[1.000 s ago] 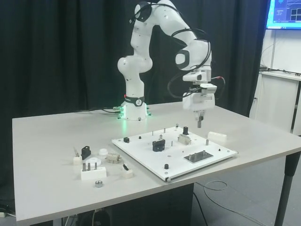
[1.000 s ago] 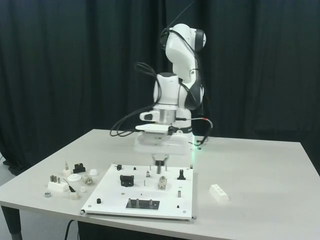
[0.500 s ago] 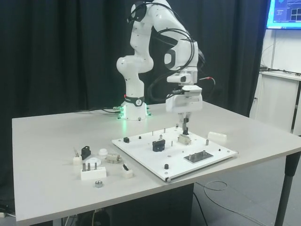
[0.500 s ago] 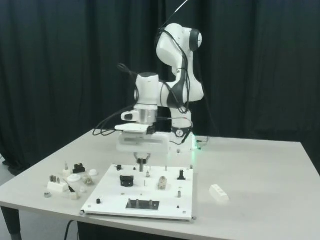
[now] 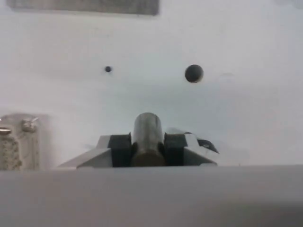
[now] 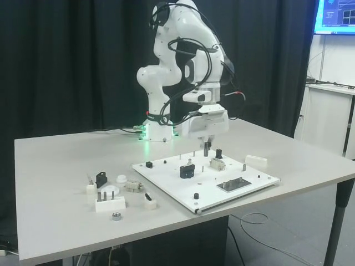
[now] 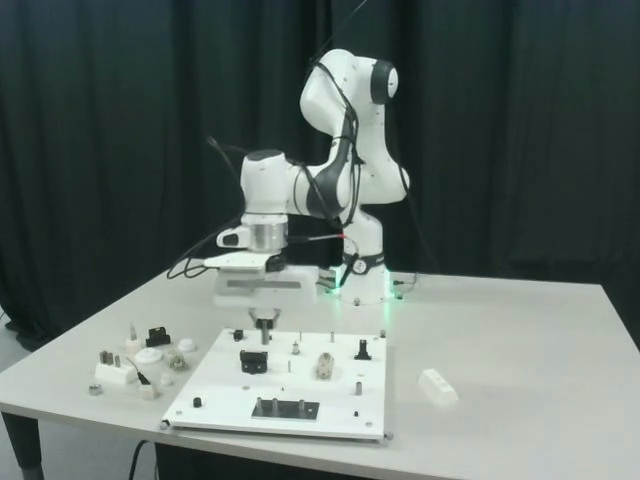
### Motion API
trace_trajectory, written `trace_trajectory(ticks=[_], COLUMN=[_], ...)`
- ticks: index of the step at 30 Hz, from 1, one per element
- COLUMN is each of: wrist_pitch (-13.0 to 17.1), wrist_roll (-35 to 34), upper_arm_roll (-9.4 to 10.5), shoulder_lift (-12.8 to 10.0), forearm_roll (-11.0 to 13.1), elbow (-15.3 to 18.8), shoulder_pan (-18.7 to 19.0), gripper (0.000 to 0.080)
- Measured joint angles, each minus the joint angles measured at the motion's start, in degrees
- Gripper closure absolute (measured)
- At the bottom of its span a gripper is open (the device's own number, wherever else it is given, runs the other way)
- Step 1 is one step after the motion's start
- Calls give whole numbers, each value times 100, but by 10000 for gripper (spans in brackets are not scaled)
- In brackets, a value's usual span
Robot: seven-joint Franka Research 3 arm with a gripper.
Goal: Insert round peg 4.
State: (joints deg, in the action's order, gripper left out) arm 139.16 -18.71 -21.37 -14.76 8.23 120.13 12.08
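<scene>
A grey round peg (image 5: 147,135) stands upright between my black fingertips, and my gripper (image 5: 147,152) is shut on it. In the room views the gripper (image 6: 206,145) (image 7: 264,323) hangs just above the far part of the white board (image 6: 166,178) (image 7: 225,385), with the peg (image 7: 264,334) pointing down and its tip a little above the surface. The wrist view shows a round dark hole (image 5: 194,74) in the board, apart from the peg. A much smaller hole (image 5: 108,69) lies beside it.
On the board stand a black fixture (image 6: 186,172) (image 7: 253,361), a grey plate (image 6: 233,184) (image 7: 284,408) and several short pegs. Loose parts (image 6: 111,194) (image 7: 135,362) lie on the table beside the board. A white block (image 6: 255,160) (image 7: 438,386) lies on its other side.
The arm has swung across the board with the peg in the gripper, from above the side near the white block to the far part near the black fixture, and is lower.
</scene>
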Motion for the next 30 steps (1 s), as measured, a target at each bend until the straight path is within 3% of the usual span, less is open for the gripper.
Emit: trace_trajectory(ticks=[14, 30], wrist_pitch=[-2, 2], wrist_roll=[405, 485], upper_arm_roll=[0, 1], shoulder_lift=[-497, -969], forearm_roll=[254, 360], elbow=[-353, -633], shoulder_pan=[-194, -272], gripper=[657, 657])
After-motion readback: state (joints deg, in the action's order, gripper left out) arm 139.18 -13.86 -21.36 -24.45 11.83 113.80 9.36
